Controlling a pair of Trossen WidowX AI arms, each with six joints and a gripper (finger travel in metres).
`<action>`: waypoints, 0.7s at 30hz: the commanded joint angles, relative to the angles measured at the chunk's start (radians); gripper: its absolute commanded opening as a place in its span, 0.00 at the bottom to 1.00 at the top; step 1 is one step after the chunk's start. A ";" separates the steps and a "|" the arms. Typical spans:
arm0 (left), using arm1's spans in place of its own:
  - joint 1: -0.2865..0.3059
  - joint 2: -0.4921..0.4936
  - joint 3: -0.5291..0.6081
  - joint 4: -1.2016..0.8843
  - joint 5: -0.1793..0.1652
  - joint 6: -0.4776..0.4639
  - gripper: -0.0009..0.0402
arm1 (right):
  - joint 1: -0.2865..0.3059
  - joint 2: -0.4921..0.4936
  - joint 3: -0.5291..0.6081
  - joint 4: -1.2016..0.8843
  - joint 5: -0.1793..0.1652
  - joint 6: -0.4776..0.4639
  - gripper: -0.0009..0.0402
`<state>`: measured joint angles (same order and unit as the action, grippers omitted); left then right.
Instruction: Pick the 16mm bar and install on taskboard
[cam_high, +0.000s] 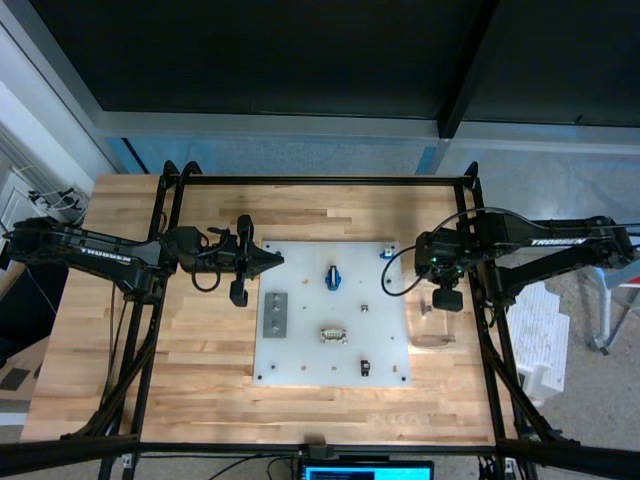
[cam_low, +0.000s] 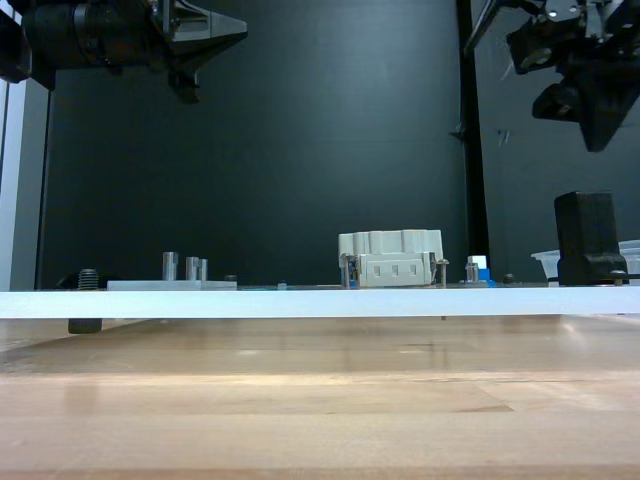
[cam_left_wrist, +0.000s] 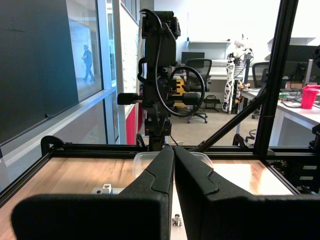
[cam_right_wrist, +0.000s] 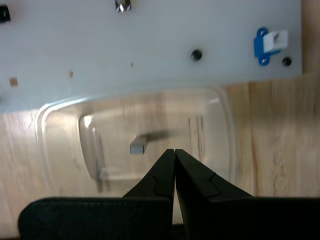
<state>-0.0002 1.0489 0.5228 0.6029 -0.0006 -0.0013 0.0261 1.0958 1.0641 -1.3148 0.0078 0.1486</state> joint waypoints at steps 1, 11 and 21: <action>0.000 0.000 0.000 0.000 0.000 0.000 0.02 | 0.023 0.001 -0.002 -0.022 0.000 0.019 0.02; 0.000 0.000 0.000 0.000 0.000 0.000 0.02 | 0.121 0.037 -0.002 -0.052 0.010 0.055 0.02; 0.000 0.000 0.000 0.000 0.000 0.000 0.02 | 0.153 0.074 -0.002 -0.068 0.053 0.099 0.03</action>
<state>-0.0002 1.0489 0.5228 0.6029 -0.0002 -0.0010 0.1772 1.1656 1.0622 -1.3842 0.0608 0.2420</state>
